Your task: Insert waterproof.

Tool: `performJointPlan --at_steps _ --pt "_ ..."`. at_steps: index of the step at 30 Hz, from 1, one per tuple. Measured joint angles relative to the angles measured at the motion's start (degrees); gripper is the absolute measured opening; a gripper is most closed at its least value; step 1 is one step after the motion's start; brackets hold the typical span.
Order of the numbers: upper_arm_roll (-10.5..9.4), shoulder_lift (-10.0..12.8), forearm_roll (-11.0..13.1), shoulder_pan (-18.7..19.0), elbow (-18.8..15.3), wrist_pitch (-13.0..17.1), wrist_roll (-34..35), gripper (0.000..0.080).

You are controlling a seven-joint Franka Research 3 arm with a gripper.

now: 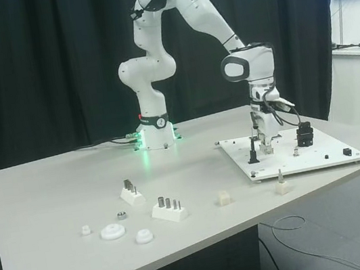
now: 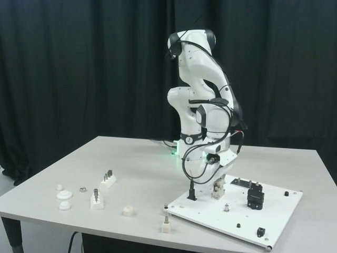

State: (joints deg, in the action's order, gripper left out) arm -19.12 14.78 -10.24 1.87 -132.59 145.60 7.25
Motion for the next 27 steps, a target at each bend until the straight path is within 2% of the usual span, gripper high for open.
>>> performJointPlan --at_steps 11,27 --pt "-0.06 -0.1 -4.1 0.8 0.5 -1.6 5.8 0.0618" --pt "-0.03 0.1 -4.5 0.9 1.0 -2.5 7.9 0.0618"
